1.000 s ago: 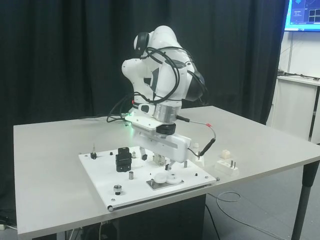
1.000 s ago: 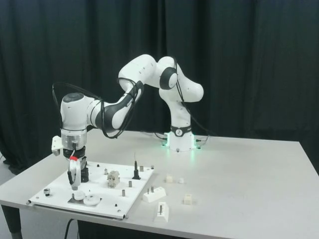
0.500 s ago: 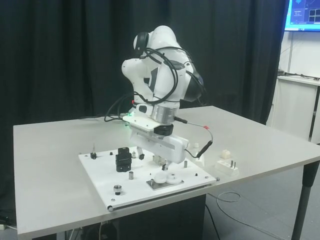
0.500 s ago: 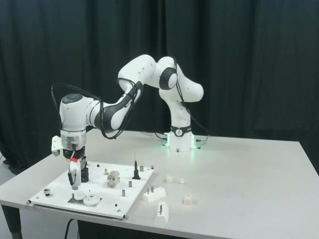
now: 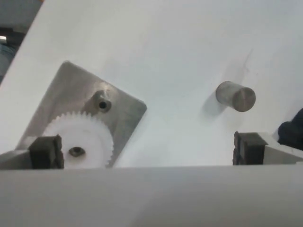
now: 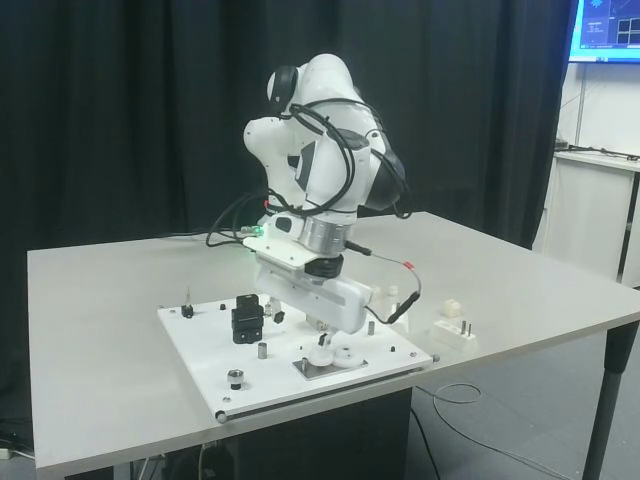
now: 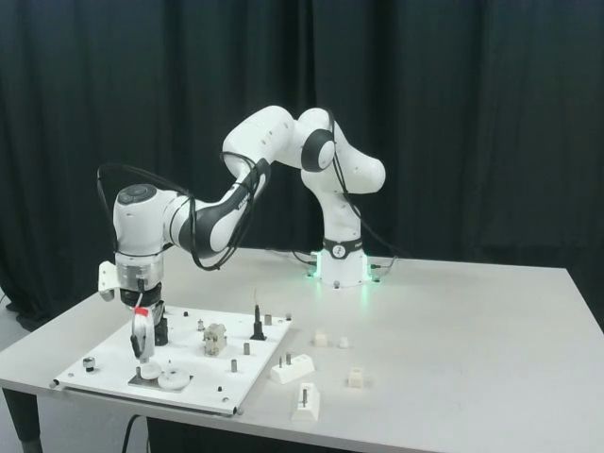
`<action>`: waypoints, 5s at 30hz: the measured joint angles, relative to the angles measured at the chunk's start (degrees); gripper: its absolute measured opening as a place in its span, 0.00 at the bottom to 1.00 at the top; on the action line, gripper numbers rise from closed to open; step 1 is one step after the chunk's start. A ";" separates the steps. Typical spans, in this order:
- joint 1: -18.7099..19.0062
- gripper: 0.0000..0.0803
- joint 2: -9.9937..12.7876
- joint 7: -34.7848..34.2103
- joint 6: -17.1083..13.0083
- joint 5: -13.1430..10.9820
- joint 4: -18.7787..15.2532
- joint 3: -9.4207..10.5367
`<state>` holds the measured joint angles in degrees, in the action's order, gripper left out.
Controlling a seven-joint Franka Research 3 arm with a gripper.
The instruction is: Insert medium gear.
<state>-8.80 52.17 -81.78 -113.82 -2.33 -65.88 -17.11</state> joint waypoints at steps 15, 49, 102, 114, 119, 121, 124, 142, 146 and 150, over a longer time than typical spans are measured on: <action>0.00 1.00 0.35 0.00 1.20 0.52 -0.36 0.00; 0.17 1.00 0.62 0.69 2.67 0.74 -0.23 0.02; 0.53 1.00 0.64 0.15 -5.91 -7.11 -1.27 0.47; 0.56 1.00 0.68 1.61 -9.79 -7.22 -3.31 1.04; 0.56 1.00 0.69 1.86 -10.64 -7.22 -3.71 1.04; 0.56 1.00 0.69 2.03 -10.83 -7.22 -3.82 1.04; 0.56 0.85 0.69 3.38 -11.08 -7.21 -3.90 0.98; 0.33 0.32 0.71 5.52 -12.25 -7.08 -4.14 0.59; 0.11 0.32 0.82 6.73 -13.45 -7.10 -4.19 0.58; -0.07 0.13 0.88 7.98 -13.72 -7.15 -4.26 0.58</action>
<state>-8.87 53.05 -73.80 -127.54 -9.48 -70.14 -16.53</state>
